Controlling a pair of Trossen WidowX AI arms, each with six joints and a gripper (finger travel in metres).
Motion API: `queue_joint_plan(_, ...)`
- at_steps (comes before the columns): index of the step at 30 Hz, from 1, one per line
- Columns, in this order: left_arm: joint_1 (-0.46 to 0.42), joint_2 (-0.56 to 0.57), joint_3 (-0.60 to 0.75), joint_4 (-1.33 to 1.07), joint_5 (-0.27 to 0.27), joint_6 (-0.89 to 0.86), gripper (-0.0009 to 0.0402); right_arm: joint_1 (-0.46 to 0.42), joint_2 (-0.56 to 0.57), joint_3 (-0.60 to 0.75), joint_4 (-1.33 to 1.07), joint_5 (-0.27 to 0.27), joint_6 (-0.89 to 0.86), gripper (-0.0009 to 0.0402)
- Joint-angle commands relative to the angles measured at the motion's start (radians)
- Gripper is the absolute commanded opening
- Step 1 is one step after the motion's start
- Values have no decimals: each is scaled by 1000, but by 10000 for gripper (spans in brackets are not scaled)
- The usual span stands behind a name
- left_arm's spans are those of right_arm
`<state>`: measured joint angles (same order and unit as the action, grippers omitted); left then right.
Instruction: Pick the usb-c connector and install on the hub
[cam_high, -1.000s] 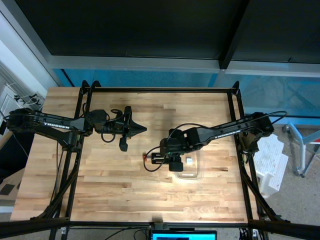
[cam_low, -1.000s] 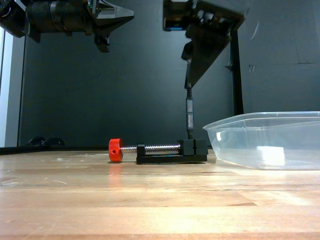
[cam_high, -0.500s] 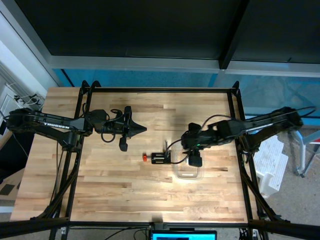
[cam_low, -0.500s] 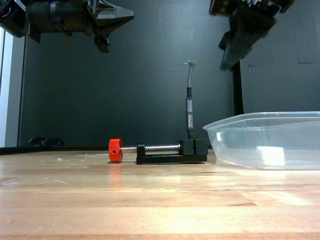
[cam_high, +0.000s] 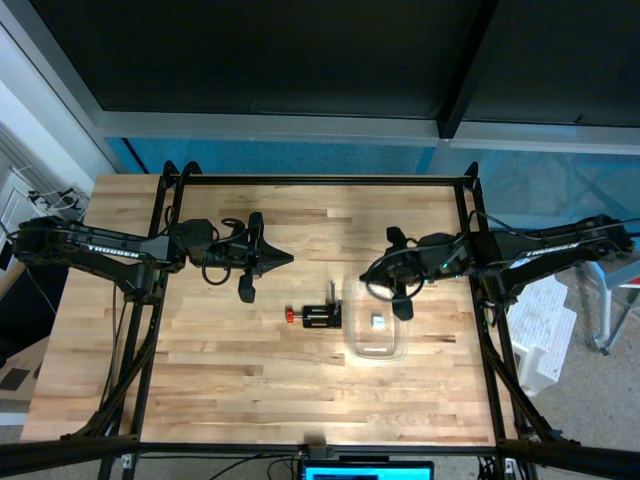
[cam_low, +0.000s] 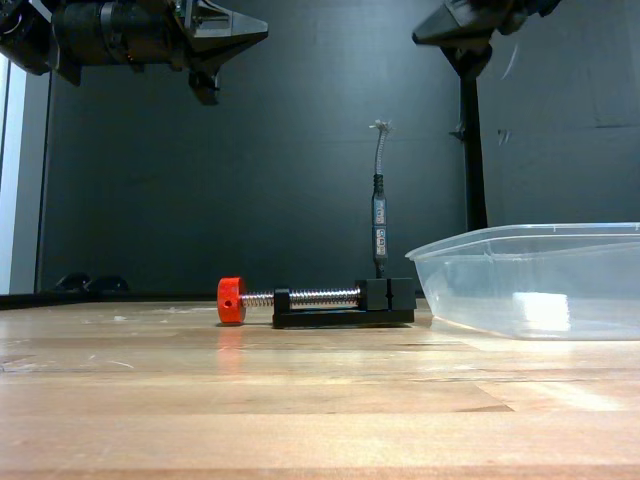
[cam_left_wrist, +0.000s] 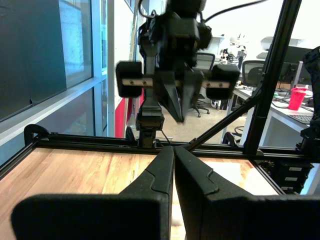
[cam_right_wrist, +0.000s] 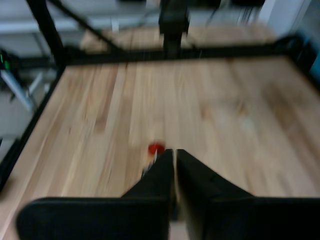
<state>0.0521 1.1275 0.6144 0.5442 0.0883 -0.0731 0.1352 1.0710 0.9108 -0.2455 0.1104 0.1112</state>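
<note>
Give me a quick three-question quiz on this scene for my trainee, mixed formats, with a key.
1. True or false: the right gripper holds the connector.
2. The connector stands upright in: A) the tray B) the clamp C) the left gripper.
3. Fill in: both grippers' fingers are ____.
Key: 1 false, the connector is free of both grippers. 2 B. 3 shut. The left gripper hangs high over the table's left side and the right gripper hangs high near the tray.
</note>
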Motion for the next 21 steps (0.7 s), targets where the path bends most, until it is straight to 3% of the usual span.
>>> queue_joint_plan(1,0,0,0,0,0,0,0,-48,-46,-63,134,-63,-13,11)
queue_joint_plan(3,0,0,0,0,0,0,0,-64,-66,-107,221,-89,-18,9)
queue_joint_plan(12,0,0,0,0,0,0,0,-71,-105,-264,522,-85,-38,0)
queue_joint_plan(21,0,0,0,0,0,0,0,-90,-127,-306,579,-89,-16,0)
